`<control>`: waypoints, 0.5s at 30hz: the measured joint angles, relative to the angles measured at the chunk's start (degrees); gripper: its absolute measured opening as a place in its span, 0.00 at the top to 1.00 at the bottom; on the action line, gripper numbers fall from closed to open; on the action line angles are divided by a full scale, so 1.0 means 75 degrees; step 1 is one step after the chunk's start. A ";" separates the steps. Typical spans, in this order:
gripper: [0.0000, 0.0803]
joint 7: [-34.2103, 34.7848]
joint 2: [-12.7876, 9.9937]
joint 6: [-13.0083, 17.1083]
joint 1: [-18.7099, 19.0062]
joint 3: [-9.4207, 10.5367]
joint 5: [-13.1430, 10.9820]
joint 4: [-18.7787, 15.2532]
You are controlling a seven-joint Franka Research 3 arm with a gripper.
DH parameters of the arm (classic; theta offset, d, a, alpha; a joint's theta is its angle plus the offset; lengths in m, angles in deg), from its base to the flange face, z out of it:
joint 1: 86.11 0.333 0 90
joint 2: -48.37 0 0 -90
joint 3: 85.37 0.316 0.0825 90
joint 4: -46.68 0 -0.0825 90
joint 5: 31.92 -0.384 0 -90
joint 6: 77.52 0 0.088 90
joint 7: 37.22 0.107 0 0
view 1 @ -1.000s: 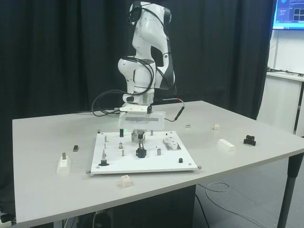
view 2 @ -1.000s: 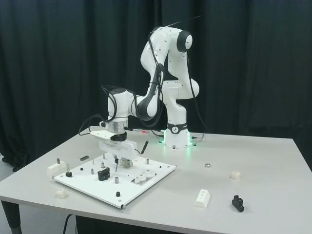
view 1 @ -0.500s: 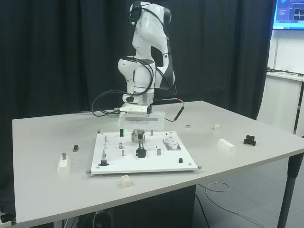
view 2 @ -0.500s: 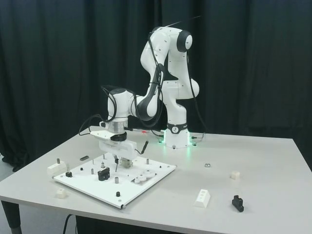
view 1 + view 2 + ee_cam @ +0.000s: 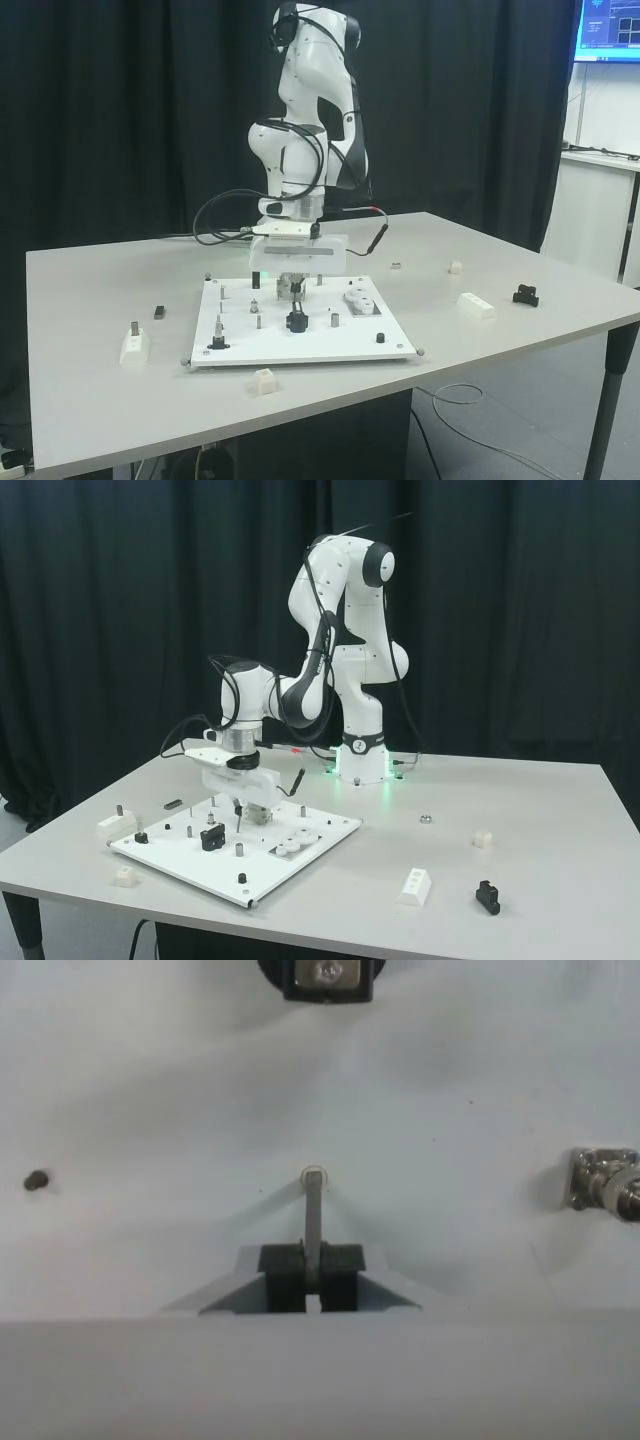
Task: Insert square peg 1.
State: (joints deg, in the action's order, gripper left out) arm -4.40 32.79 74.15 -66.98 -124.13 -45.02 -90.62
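Peg at the hole, nothing moving

My gripper (image 5: 312, 1295) stays clamped on square peg 1 (image 5: 313, 1225), its tip touching the white board (image 5: 300, 340); insertion looks nearly seated, unchanged from before.

Bright, even light — soft shadows

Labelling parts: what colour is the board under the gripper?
White board; the first room view shows it best.

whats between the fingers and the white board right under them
Only the thin grey peg, held by the black fingers, its tip at the white board. The wrist view shows it.
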 joint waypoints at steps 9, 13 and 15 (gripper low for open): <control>0.97 -0.0001 -0.0038 0.0152 0.0000 0.0027 0.0000 0.0001; 0.97 -0.0001 -0.0039 0.0155 0.0000 0.0028 0.0000 0.0001; 0.97 0.0000 -0.0039 0.0155 0.0000 0.0028 0.0000 0.0001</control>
State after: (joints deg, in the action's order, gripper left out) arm -4.40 32.49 75.31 -66.98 -123.92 -45.03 -90.62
